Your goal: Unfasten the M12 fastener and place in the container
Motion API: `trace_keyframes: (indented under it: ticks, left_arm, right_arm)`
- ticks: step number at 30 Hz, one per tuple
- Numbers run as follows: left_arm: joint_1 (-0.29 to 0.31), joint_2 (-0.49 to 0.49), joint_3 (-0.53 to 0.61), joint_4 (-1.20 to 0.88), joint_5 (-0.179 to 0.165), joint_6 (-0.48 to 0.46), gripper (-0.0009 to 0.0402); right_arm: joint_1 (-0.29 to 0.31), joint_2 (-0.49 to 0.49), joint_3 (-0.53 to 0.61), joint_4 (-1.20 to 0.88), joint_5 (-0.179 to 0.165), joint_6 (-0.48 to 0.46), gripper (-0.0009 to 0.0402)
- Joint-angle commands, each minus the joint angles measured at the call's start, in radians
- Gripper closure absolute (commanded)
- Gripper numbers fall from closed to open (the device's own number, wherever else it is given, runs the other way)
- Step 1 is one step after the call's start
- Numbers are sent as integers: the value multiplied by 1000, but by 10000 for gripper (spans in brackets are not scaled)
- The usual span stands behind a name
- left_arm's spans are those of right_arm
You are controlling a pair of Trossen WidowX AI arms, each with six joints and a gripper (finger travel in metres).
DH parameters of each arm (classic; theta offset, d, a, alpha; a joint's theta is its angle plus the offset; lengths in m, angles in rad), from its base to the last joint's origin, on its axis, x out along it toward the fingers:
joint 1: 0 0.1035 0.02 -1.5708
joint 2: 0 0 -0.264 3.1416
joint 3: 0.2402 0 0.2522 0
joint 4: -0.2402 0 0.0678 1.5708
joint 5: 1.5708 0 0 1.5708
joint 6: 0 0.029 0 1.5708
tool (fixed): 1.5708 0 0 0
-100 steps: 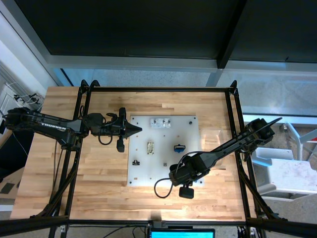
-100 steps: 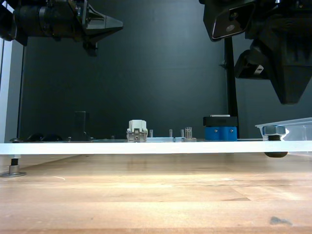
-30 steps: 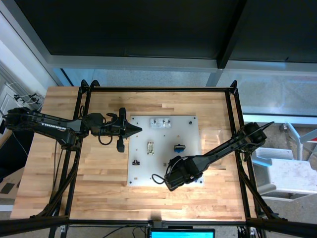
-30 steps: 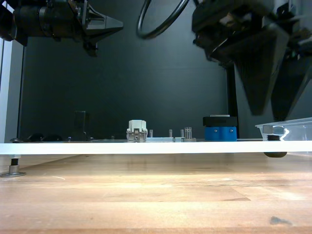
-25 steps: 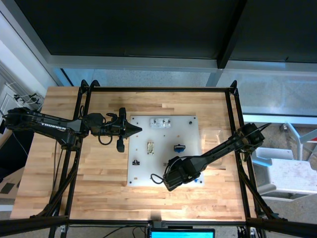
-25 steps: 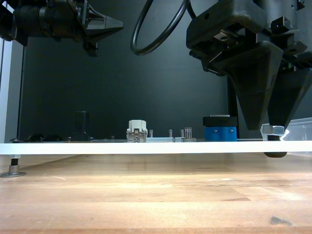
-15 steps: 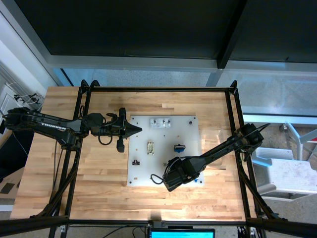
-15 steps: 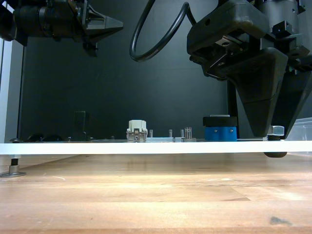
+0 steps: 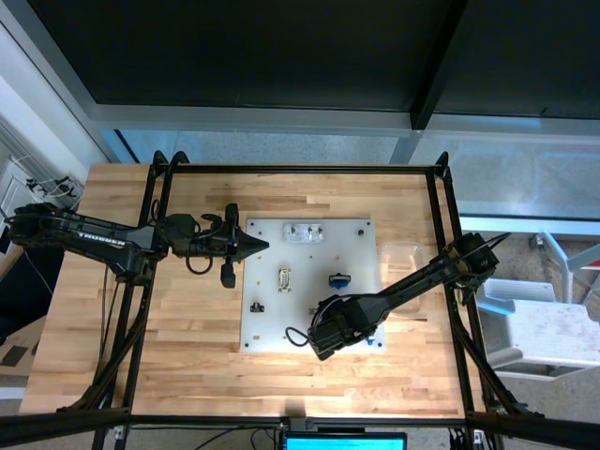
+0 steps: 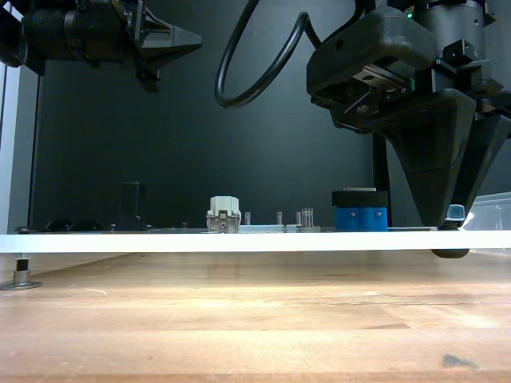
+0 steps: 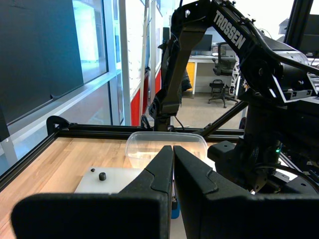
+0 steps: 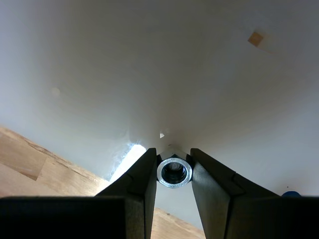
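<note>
The silver M12 nut (image 12: 174, 184) sits between the fingers of my right gripper (image 12: 174, 158), which is shut on it. In the low view the right gripper (image 10: 449, 222) points straight down at the board's near right edge. A sliver of the nut (image 10: 456, 212) shows beside the fingers at stud height, so it seems to be on its stud. From above, the right gripper (image 9: 342, 328) hides the nut. The container (image 9: 399, 255) is a clear tray right of the board, with nothing visible inside. My left gripper (image 9: 258, 246) hovers shut, high off the board's far left corner.
The white board (image 9: 281, 323) carries a blue block (image 10: 361, 217), a grey connector (image 10: 224, 215) and small posts. A black frame rail (image 9: 450, 281) runs behind the tray. The left wrist view shows the tray (image 11: 167, 144) and the right arm (image 11: 259, 149).
The right gripper swung in over the nut, came down around it and closed on it. The nut stays at the same height. The left arm has not moved.
</note>
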Motion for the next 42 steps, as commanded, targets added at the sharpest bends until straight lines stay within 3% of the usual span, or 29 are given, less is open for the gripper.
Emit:
trace_keyframes:
  ticks: [1,4,12,15,24,37,42]
  left_arm:
    - [0,0,0,0,0,0,393]
    - [0,0,0,0,0,0,393]
    - [0,0,0,0,0,0,393]
    - [0,0,0,0,0,0,393]
    - [0,0,0,0,0,0,393]
    - [0,0,0,0,0,0,393]
    - [0,0,0,0,0,0,393]
  right_arm:
    - [0,-1,1,2,-3,-56,393]
    - [0,-2,1,2,-26,-187,389]
    - [0,-2,1,2,-26,-676,387]
    - [0,-2,1,2,-26,-797,387]
    - [0,-29,14,-5,-26,-914,387]
    - [-3,-146,14,-77,-26,-921,387]
    - [-30,-207,1,-124,-25,-969,387]
